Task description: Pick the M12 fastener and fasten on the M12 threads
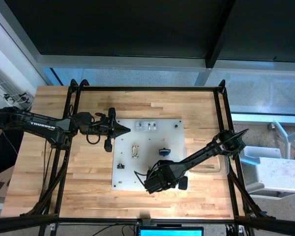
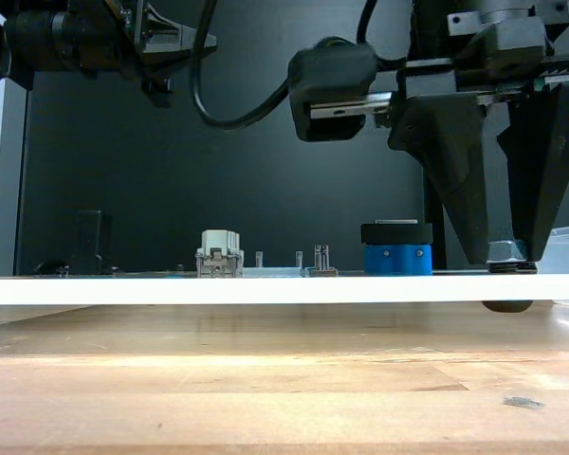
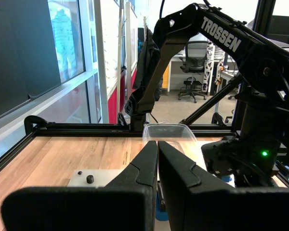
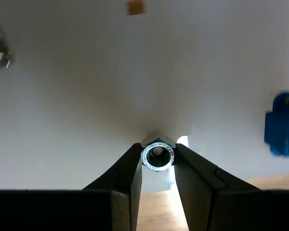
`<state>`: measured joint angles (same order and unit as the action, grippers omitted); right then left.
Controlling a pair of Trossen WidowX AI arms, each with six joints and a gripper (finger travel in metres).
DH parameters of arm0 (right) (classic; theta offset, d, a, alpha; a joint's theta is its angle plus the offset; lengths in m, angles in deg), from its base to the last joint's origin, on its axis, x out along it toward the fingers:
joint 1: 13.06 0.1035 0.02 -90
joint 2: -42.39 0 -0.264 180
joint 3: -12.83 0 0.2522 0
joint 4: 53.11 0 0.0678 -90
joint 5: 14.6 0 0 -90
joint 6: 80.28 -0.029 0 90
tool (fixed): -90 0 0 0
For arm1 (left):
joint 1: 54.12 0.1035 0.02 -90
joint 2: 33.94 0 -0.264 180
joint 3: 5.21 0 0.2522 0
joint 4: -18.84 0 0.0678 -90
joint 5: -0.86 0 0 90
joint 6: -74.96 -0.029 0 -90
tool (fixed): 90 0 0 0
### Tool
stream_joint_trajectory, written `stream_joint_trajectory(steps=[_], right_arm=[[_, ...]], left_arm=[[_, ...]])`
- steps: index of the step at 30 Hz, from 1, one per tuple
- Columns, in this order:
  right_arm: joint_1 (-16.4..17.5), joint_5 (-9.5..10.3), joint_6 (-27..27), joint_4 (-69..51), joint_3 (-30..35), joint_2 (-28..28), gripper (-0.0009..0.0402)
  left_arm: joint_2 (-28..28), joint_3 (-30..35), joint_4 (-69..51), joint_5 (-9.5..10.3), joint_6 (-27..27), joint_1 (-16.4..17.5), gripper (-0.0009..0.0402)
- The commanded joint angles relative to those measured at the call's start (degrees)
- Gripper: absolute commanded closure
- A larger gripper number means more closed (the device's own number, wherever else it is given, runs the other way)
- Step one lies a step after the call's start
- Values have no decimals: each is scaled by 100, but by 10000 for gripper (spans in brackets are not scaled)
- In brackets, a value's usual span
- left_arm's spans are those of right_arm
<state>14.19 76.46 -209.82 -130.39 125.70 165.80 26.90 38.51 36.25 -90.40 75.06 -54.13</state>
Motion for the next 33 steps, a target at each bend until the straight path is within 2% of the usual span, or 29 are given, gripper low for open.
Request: stream_joint_trajectory(steps=[1,9,12,16,33], right_arm=[[2,-2,-1038,-2,2,0,354],[7,2,-3827,-2,2,0,354],[13,2,-4500,-2,2,0,354],[20,0,-5101,0,2,0,354],[15,2,-5047,52,2,0,354]], left_arm=[[2,0,0,0,0,0,393],[2,0,0,0,0,0,393],[2,0,0,0,0,0,393],[2,0,0,0,0,0,393],[2,0,0,0,0,2,393]])
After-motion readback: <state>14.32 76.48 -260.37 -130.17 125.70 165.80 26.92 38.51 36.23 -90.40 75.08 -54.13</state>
